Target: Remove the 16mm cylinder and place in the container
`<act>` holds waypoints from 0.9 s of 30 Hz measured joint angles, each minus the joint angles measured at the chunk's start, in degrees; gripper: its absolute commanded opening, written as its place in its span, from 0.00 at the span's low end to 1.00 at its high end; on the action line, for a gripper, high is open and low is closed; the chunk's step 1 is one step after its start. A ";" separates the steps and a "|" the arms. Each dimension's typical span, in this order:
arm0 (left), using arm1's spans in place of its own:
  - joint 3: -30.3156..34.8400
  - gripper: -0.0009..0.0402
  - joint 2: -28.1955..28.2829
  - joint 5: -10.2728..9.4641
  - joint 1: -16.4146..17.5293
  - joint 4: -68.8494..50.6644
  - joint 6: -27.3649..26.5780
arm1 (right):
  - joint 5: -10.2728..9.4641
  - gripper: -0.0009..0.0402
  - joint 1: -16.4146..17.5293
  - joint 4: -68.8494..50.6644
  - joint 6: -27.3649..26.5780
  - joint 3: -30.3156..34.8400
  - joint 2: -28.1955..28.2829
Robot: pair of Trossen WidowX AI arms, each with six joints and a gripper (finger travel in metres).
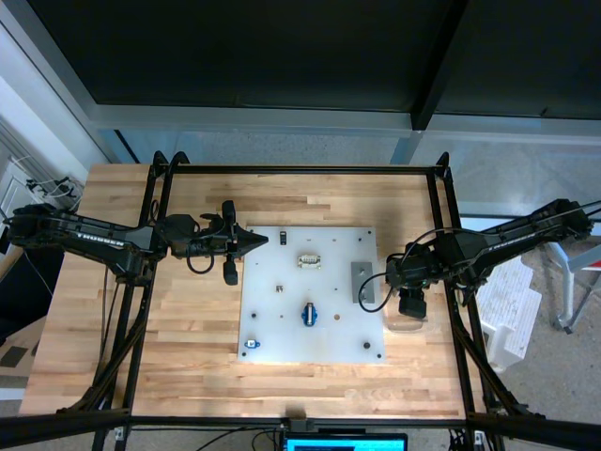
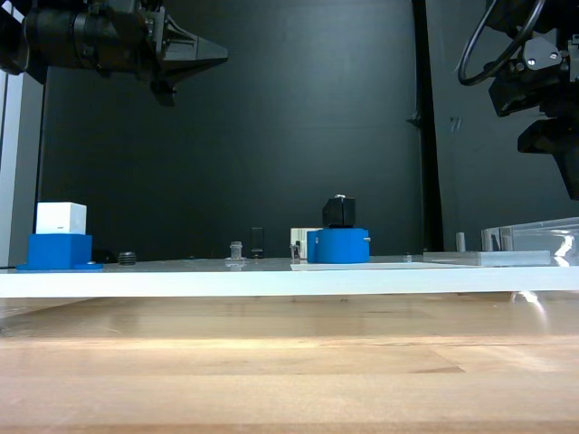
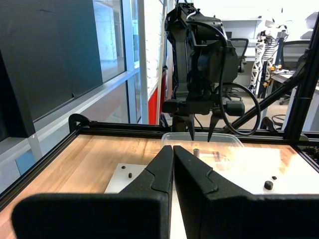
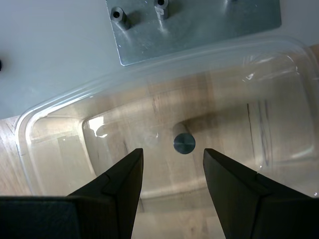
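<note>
**Wooden plank table** (image 1: 141, 357) carrying a matte white square board (image 1: 282, 319) at the centre of the high view. **Container** (image 4: 60, 144): clear, glossy plastic with rounded corners, on the wood just off the board's right edge. **Right gripper** (image 4: 172, 151) hangs over it, its black tapered fingers spread and empty. **Left gripper** (image 3: 173, 148), centre-left in the high view, has its fingers pressed together. The right wrist view, unlike the high view, shows the 16mm cylinder (image 4: 183, 141), a stubby smooth grey metal peg resting inside the container.
</note>
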 measured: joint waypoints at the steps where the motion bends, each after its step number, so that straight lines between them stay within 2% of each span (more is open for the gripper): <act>1: 0.00 0.02 0.00 0.00 0.00 0.00 0.02 | 0.07 0.43 0.07 0.20 0.07 0.00 0.04; 5: 0.00 0.02 -0.02 0.00 0.00 0.00 0.02 | 1.03 0.43 0.24 0.46 0.35 0.00 0.04; 27: 0.02 0.02 -0.02 0.00 0.00 -0.02 0.02 | 1.03 0.42 1.01 2.01 1.01 0.66 1.90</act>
